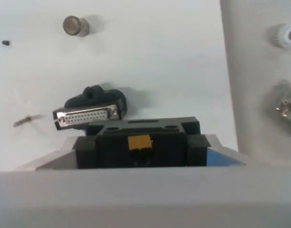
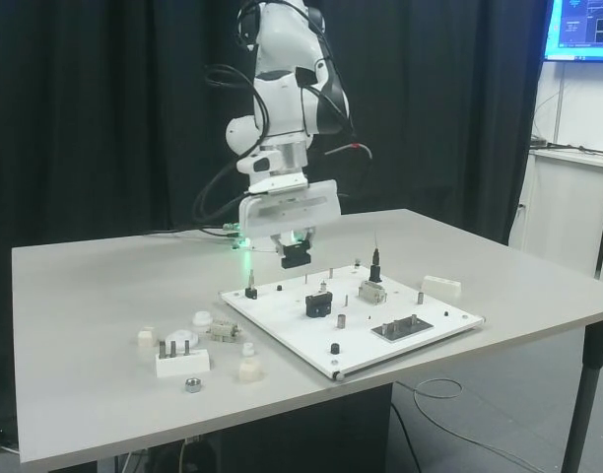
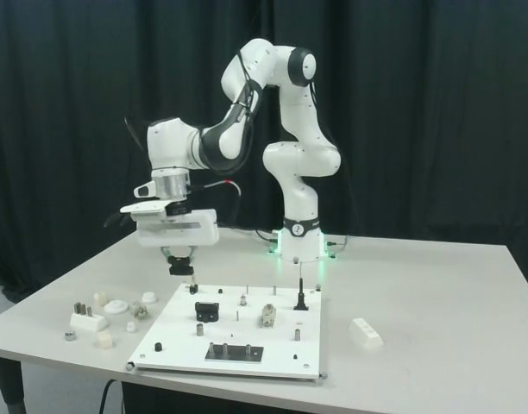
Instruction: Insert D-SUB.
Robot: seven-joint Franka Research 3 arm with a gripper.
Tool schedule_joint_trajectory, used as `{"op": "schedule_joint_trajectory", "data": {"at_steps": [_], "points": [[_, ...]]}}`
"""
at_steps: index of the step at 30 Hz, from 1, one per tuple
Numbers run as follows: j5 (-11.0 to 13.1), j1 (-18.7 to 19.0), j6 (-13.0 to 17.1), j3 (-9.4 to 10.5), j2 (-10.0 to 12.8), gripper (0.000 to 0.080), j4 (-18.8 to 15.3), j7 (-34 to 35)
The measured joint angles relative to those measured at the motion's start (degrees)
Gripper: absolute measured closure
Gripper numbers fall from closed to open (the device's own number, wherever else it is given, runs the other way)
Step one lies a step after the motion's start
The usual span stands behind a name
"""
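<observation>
Arm: we see the white Franka arm (image 3: 286, 129) bolted near the far edge of the grey counter (image 3: 436, 293), reaching over and down toward the white board (image 3: 273, 349).
End effector: the end effector (image 2: 296, 252) hangs above the board's far corner, well clear of its surface; in the wrist view it (image 1: 138, 145) appears as black fingers closed together around a small block, with no gap we can make out.
D-SUB: the D-SUB connector (image 1: 91, 110), a black-hooded plug with a metal pin face, lies on the white board, untouched and apart from the fingers; in the first room view it (image 2: 317, 304) sits near the board's middle, and in the second room view it (image 3: 207, 310) lies just below and beside the end effector.
Board fittings: we note a short metal peg (image 1: 75, 25) on the board beyond the connector, a black post (image 3: 298, 297) standing upright near the far edge, and a dark plate with pins (image 3: 234, 352) near the front edge.
Loose parts: off the board we see a metal socket (image 1: 289, 108) and a white round part (image 1: 284, 35) on the counter, plus a white block with studs (image 2: 180, 361).
Other: a white box (image 3: 366, 333) lies alone on the counter, well apart from the board.
</observation>
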Motion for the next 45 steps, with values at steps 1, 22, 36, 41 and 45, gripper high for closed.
{"op": "schedule_joint_trajectory", "data": {"at_steps": [1,22,36,41,45], "points": [[0.00,0.26,0.79,0.00,-0.16,0.0422,-0.57,0.29],[0.03,3.65,12.98,1.51,-2.10,0.0422,-8.98,4.64],[0.03,3.73,14.09,3.08,-2.09,0.0422,-9.60,6.46],[0.03,3.73,15.34,3.10,-1.93,0.0422,-10.26,6.46],[0.03,3.75,16.62,3.19,-1.55,0.0422,-10.63,6.46]]}}
